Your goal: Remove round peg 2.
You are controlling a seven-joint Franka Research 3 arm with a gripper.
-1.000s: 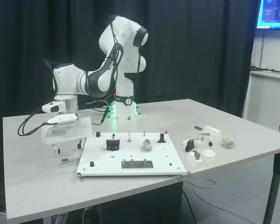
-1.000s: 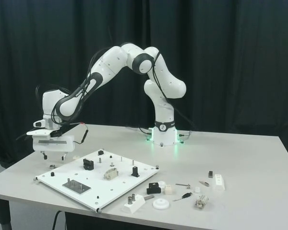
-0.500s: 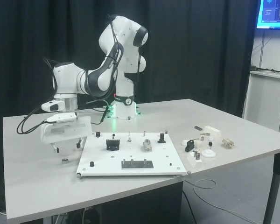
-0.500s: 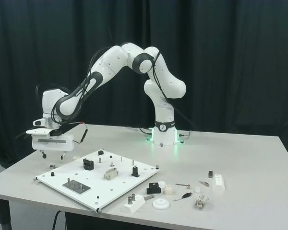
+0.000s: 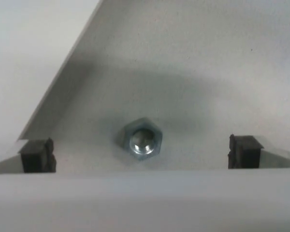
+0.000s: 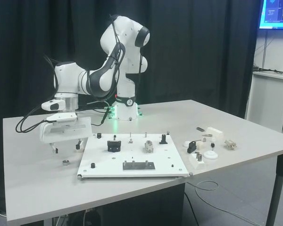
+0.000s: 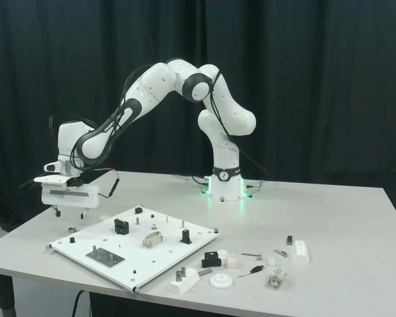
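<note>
A small metal round peg with a hexagonal head (image 5: 142,139) stands on the grey table just off the left edge of the white board (image 6: 132,155). In the room views the peg (image 6: 65,163) (image 7: 71,229) lies directly under my gripper. My gripper (image 5: 141,153) (image 6: 66,149) (image 7: 71,214) hangs a short way above the peg, open, with nothing between its black fingertips (image 5: 37,154). The peg is apart from both fingers.
The white board (image 7: 165,247) carries several small fixtures, among them a black block (image 6: 114,145) and a metal plate with pins (image 6: 137,165). Several loose white, black and metal parts (image 6: 205,141) (image 7: 251,261) lie on the table to the board's right. The arm's base (image 6: 125,106) stands behind the board.
My open gripper has risen from just above the table and drifted slightly away from the board. The peg has stayed where it was on the table.
</note>
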